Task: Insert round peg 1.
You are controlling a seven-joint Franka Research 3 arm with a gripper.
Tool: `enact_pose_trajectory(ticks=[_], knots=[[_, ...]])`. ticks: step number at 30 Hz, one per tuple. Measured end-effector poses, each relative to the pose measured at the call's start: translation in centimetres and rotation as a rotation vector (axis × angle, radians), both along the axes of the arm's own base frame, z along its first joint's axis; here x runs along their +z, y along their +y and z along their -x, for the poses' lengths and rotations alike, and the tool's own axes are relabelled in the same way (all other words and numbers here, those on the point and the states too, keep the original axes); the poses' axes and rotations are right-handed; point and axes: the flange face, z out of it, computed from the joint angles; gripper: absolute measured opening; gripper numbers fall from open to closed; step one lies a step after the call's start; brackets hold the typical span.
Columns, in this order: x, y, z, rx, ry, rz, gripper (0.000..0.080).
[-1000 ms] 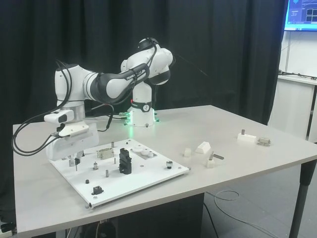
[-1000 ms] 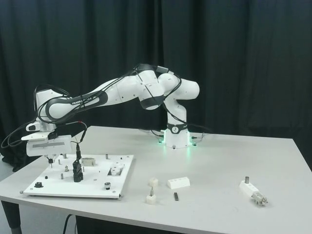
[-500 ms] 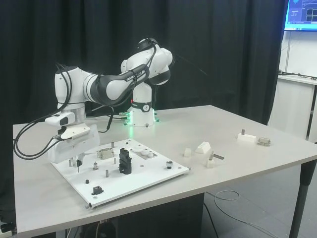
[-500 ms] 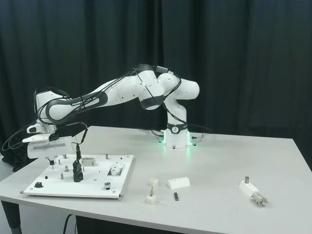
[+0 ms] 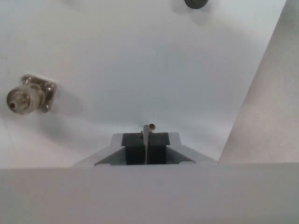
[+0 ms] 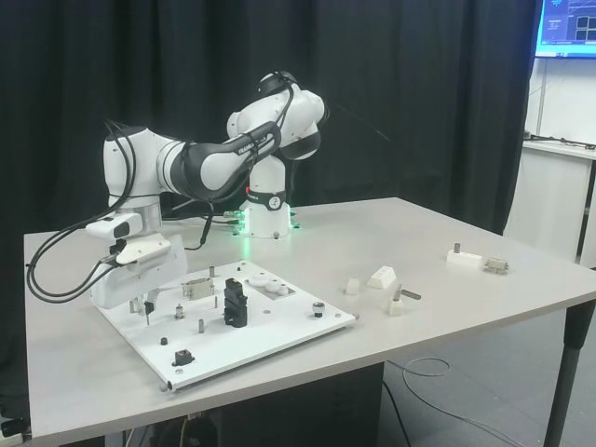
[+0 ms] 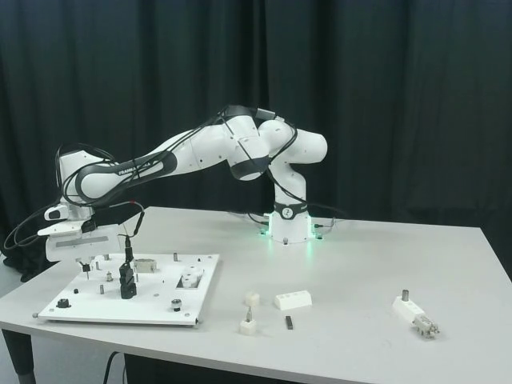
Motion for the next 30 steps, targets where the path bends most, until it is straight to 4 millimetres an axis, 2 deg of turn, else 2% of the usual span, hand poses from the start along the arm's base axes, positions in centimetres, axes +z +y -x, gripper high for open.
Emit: enact_pose_trajectory(ticks=[30], knots=[[-0.35,-0.38,0.23,-0.007,-0.014,-0.002,0.0017]])
